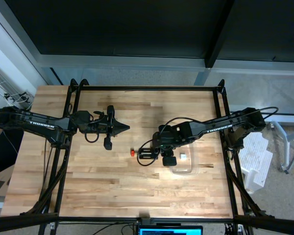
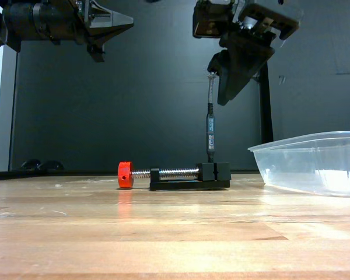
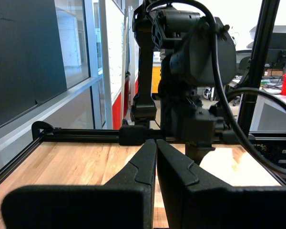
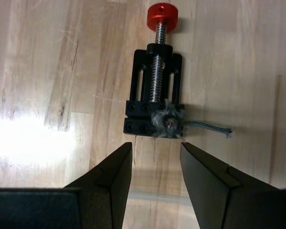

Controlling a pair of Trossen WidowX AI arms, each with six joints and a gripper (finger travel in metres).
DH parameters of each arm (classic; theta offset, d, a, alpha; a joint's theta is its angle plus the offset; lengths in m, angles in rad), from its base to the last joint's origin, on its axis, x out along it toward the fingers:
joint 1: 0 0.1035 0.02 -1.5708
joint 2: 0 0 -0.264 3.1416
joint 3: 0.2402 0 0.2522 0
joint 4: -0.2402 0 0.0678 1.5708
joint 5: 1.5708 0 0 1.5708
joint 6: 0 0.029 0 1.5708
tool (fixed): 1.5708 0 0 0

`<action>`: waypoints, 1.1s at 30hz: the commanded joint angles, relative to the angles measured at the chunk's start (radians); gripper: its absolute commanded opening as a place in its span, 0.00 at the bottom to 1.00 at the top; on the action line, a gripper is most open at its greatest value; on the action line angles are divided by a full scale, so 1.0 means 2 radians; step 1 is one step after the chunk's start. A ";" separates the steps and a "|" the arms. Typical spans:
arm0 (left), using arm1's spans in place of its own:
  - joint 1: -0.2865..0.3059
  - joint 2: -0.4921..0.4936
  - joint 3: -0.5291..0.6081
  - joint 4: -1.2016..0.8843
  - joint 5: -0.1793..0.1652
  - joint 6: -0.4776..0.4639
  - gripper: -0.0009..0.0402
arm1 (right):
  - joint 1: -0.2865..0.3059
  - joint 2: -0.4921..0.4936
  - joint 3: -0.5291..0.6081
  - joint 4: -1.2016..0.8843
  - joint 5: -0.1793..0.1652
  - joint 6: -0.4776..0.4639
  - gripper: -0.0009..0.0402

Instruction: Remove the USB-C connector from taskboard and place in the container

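Left gripper (image 1: 123,128): parked high over the left half of the table, well clear of the work. Its fingers are pressed together on nothing.

Taskboard (image 2: 181,177): lies flat on the table, red-orange knob (image 2: 125,174) to the left, clamp end to the right, near the container.

USB-C connector (image 2: 210,135): seated upright in the clamp end, not yet removed. A short braided tail with a frayed end rises from its top.

Right gripper (image 4: 156,147): directly above the connector, pointing down, fingers spread and holding nothing. The tail reaches up to about its fingertips.

Container (image 2: 303,166): just right of the taskboard, not touching it. A small white square piece (image 1: 183,156) lies inside.

Recommended method:
- Centre the spread fingers over the connector.
- Descend past the limp tail and close on the rigid black body.
- Pull straight up along the plug's axis, since a sideways pull would likely drag or tip the light taskboard.
- Carry it right, over the tray wall, and let go low.

Markings: white lettering on the left arm appears to read TROSSEN. The right arm carries similar lettering that I cannot read. A pale label on the connector body is too small to read.
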 commanded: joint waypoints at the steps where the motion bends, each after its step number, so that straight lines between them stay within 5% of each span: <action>1: 0.000 0.000 0.000 0.000 0.000 0.000 0.02 | 0.001 0.013 0.010 0.000 0.000 0.000 0.36; 33: 0.000 0.000 0.000 0.000 0.000 0.000 0.02 | 0.002 0.070 0.026 0.018 0.008 -0.005 0.35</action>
